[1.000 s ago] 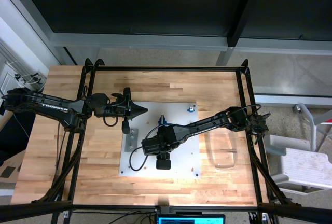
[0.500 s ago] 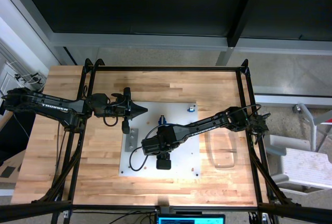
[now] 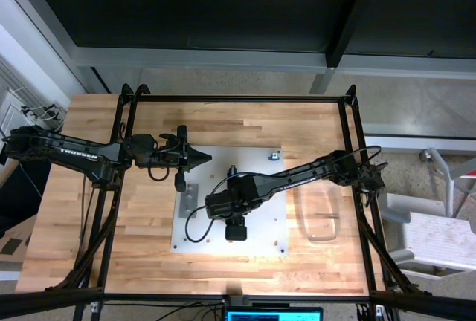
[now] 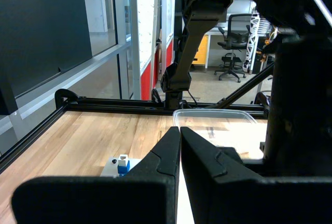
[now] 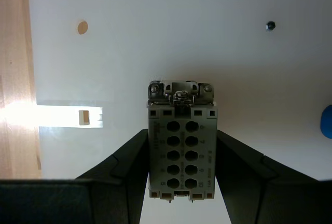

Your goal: Remove the HAN10-E connector and place it in the container

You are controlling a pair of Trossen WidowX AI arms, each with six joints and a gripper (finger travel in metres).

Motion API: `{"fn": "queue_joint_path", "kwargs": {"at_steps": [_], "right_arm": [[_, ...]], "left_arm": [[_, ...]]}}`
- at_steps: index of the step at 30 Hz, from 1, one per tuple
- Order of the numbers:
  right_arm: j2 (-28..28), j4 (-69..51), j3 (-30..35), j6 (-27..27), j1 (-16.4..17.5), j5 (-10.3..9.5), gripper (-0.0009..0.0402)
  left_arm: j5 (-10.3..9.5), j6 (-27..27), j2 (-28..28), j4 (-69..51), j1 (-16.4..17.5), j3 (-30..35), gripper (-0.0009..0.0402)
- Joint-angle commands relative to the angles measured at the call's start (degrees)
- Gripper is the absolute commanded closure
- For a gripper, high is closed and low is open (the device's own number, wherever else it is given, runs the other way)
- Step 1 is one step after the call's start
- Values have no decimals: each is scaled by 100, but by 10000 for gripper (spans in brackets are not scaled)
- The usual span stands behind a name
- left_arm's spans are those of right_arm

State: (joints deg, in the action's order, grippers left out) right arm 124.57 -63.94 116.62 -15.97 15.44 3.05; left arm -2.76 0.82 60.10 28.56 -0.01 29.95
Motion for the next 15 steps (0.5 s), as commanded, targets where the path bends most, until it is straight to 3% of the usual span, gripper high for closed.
{"fn": "queue_joint_path", "kwargs": {"at_steps": [1,8,15], "right_arm": [[-114,-17,-13,-2,-4,35,341],[-356,-15,-153,46,-9,50,340],[-962,385,-1051,-13,-15,98,341]], "left_arm": [[0,-2,2,0,2,0,393],[0,-2,0,0,2,0,393],[0,-2,2,2,2,0,393]]}}
